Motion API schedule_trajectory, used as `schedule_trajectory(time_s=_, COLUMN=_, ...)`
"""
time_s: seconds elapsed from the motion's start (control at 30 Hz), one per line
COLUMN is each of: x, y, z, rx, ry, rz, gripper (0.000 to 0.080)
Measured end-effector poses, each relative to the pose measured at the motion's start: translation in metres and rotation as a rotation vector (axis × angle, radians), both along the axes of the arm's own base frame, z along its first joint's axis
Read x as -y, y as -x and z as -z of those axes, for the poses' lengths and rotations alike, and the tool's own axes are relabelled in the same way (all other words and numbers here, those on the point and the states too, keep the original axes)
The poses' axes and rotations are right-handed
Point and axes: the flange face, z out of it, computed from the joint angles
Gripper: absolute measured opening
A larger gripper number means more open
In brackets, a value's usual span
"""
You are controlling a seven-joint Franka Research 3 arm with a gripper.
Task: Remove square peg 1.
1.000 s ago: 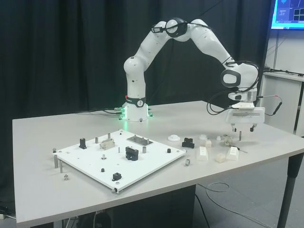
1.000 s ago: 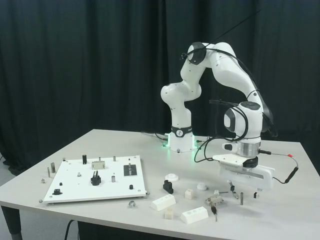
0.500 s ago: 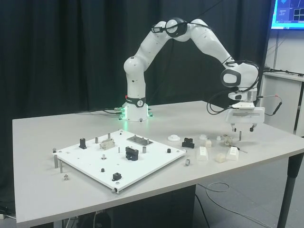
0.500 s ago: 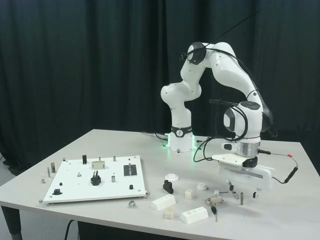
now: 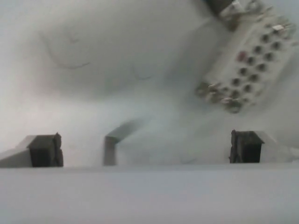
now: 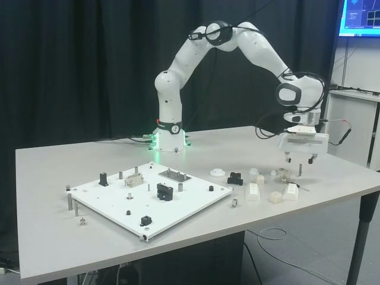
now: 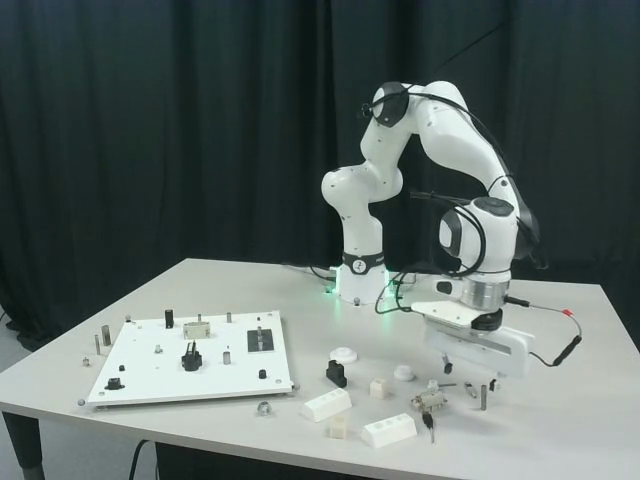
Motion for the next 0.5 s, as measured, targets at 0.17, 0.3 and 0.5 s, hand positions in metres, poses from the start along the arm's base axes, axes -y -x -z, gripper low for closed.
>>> schedule_trajectory(time_s=0.17, x=0.015, y=-0.002, z=-0.011, rx=-0.034, ry=0.03, rz=-0.009, gripper=0.08)
schedule_trajectory(time_s=0.3, x=0.03, y=-0.003, z=-0.02, rx=-0.069, ry=0.051, rz=-0.021, gripper=0.08)
schedule_trajectory(time_s=0.5, x=0.053, y=-0.004, z=-0.029, rx=-0.116, ry=0.08, rz=-0.044, gripper=0.08)
